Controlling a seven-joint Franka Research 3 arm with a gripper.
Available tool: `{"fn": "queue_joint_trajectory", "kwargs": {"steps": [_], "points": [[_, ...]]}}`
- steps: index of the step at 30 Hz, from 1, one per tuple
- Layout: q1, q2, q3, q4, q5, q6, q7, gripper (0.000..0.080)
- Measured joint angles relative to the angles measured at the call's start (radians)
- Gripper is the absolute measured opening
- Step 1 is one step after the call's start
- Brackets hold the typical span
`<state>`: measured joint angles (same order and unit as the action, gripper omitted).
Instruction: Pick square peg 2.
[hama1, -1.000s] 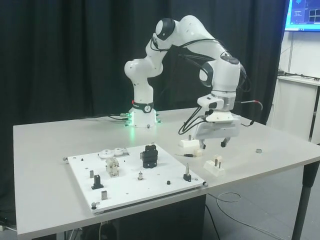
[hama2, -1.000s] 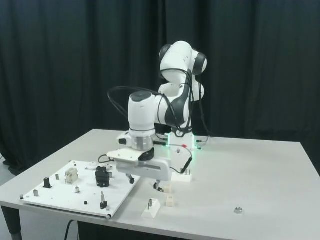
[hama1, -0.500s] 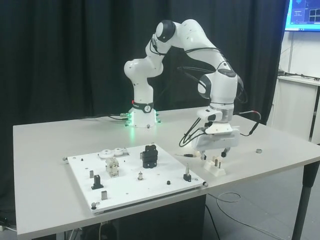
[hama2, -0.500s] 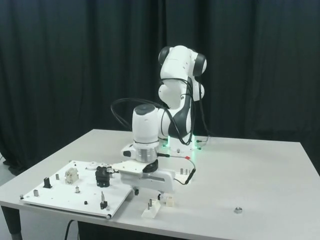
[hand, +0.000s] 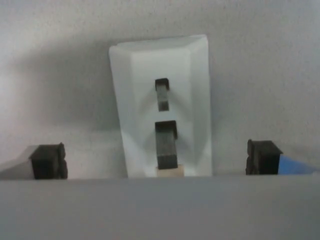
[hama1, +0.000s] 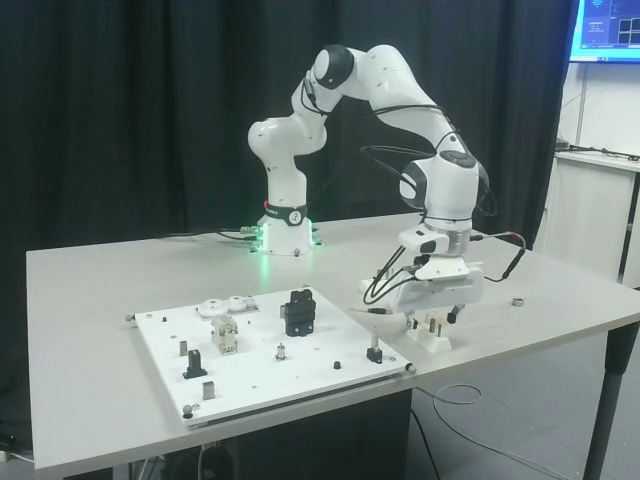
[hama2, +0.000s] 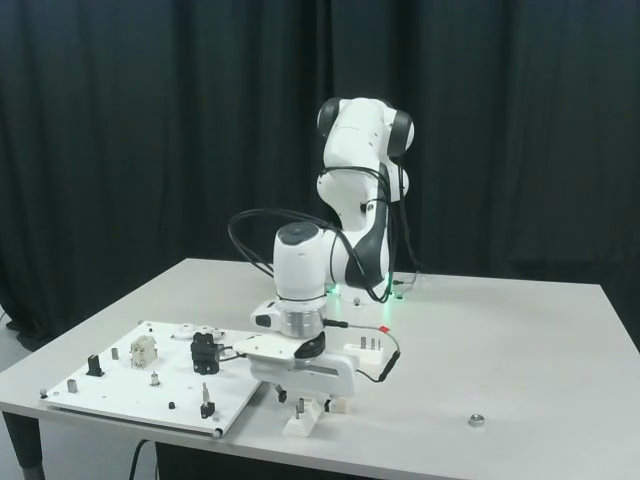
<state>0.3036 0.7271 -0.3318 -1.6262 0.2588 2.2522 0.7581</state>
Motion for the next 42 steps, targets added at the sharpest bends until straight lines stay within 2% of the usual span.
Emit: {"fn": "queue_joint_trajectory", "kwargs": {"steps": [7,8,12,13,19,20,24,25,30,31,42], "points": [[0.000,0.004,0.001,0.000,0.000,0.004,0.000,0.0800],[0.000,0.004,0.001,0.000,-0.001,0.004,0.000,0.0648],[0.000,0.004,0.001,0.000,-0.002,0.006,0.000,0.0648],[0.000,0.004,0.001,0.000,-0.002,0.007,0.000,0.0486],[-0.001,0.004,0.001,0.000,-0.002,0.010,0.000,0.0486],[-0.001,0.004,0.001,0.000,-0.002,0.010,0.000,0.0302],[-0.003,0.004,0.001,0.000,-0.003,0.012,0.000,0.0302],[-0.004,0.004,0.001,0.000,-0.003,0.013,0.000,0.0122],[-0.008,0.004,0.000,0.000,-0.005,0.013,0.000,0.0122],[-0.009,0.004,0.000,0.000,-0.005,0.013,0.000,0.0076],[-0.020,-0.015,-0.001,0.002,-0.017,-0.009,0.000,0.0077]]}}
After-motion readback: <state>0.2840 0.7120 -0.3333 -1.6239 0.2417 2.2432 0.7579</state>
